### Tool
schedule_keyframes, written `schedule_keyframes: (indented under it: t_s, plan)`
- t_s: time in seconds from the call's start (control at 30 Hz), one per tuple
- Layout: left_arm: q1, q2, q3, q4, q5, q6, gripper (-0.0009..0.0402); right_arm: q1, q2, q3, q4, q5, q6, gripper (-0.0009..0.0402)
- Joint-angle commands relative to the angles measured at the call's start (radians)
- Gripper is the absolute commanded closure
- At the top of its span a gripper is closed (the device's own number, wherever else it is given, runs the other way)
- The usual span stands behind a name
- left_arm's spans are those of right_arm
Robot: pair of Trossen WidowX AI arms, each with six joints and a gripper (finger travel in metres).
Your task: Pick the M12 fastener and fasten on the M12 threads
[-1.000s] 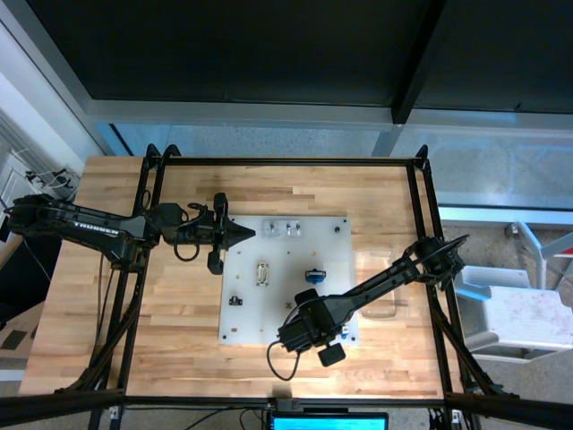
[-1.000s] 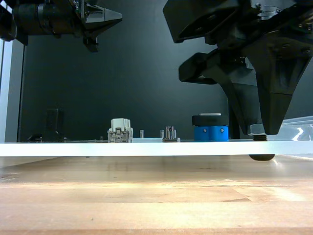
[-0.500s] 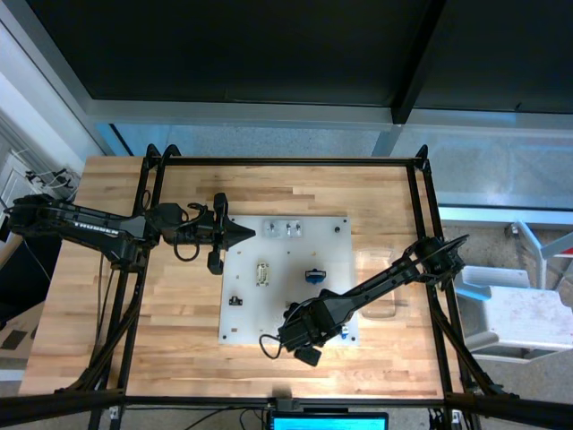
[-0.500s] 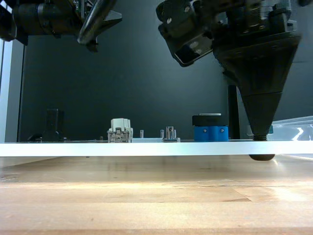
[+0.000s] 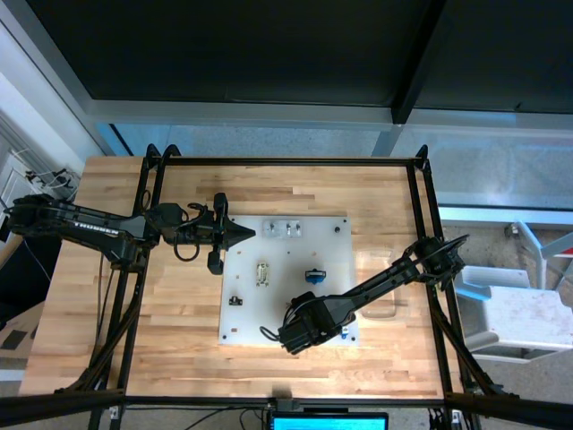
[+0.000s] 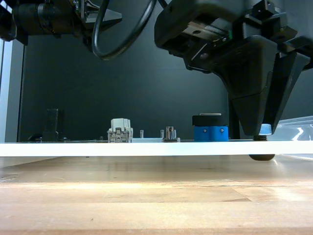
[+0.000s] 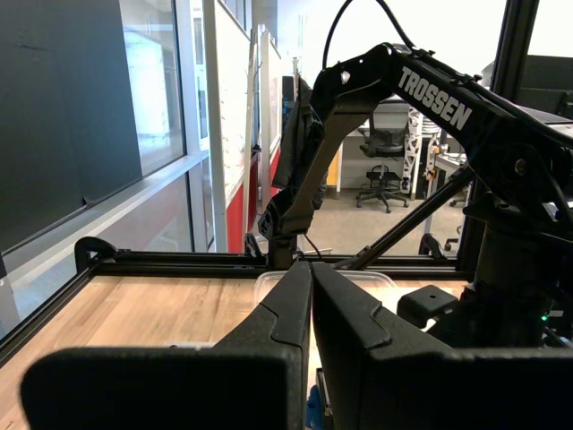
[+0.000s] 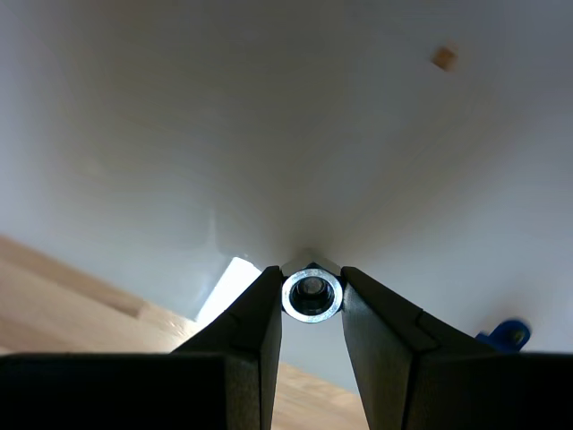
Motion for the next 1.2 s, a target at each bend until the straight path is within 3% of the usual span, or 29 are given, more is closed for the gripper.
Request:
schedule_keyframes:
  t_s: [0.03, 0.7, 0.97, 1.2]
  plan:
    - [0.0, 0.0, 0.0, 0.0, 0.0, 0.0, 0.0393, 0.0, 0.0, 0.0, 0.005, 0.001, 0.133, 0.0352]
    - [0.0, 0.0, 0.0, 0.0, 0.0, 0.0, 0.0393, 0.0, 0.0, 0.0, 0.012, 0.001, 1.079, 0.0352]
    - [0.0, 0.0, 0.0, 0.0, 0.0, 0.0, 0.0393, 0.001, 0.0, 0.0, 0.028, 0.001, 1.313, 0.0352]
    - [0.0, 0.0, 0.0, 0.0, 0.0, 0.0, 0.0393, 0.003, 0.0, 0.0, 0.032, 0.002, 1.411, 0.0352]
